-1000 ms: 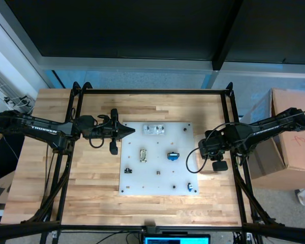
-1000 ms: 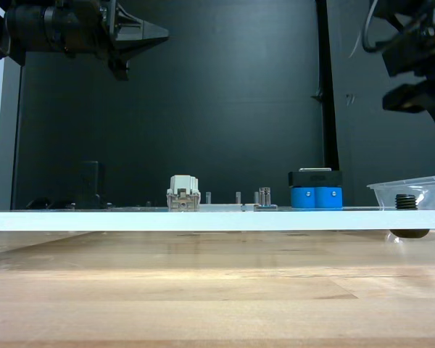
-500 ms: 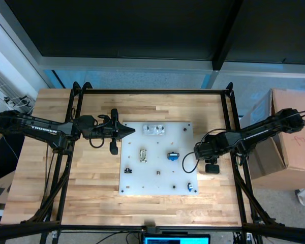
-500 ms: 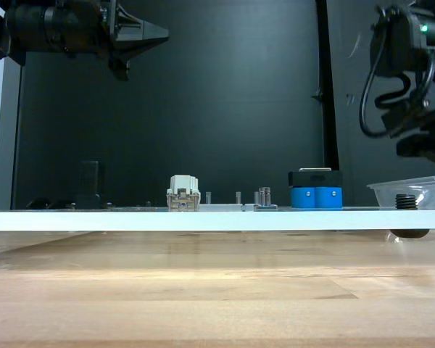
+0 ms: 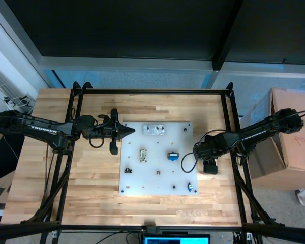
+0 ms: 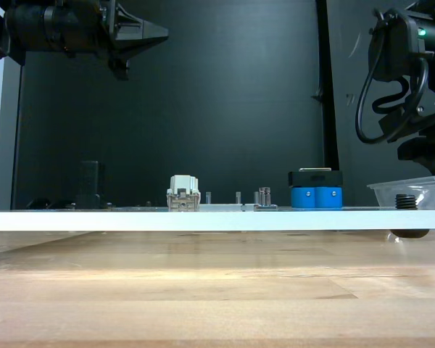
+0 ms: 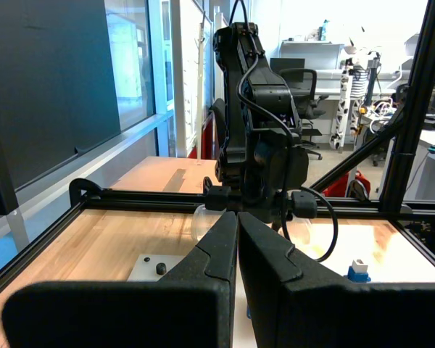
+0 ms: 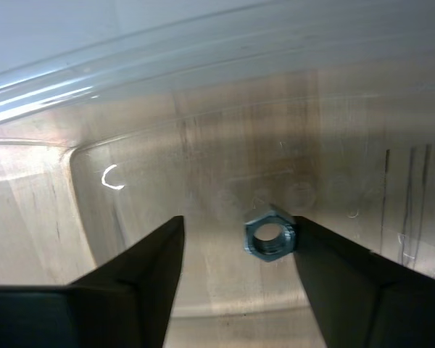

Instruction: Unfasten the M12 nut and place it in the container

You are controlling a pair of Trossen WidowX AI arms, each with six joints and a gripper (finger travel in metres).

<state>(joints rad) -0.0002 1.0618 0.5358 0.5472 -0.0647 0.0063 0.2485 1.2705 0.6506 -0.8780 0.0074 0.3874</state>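
Nut [image 8: 270,236] lies free and flat in the clear container [image 8: 130,109], right between the wide-spread fingers [image 8: 152,275] of the right gripper [image 8: 239,220], hard by one of them, while the left gripper [image 7: 238,214], fingers pressed together, hovers far off over the board [image 5: 152,183] at its left edge.

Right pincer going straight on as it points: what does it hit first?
Probably the clear container's floor, where the silver nut lies free inside the open right pincer; depth unclear. Left pincer hovers shut by the board.
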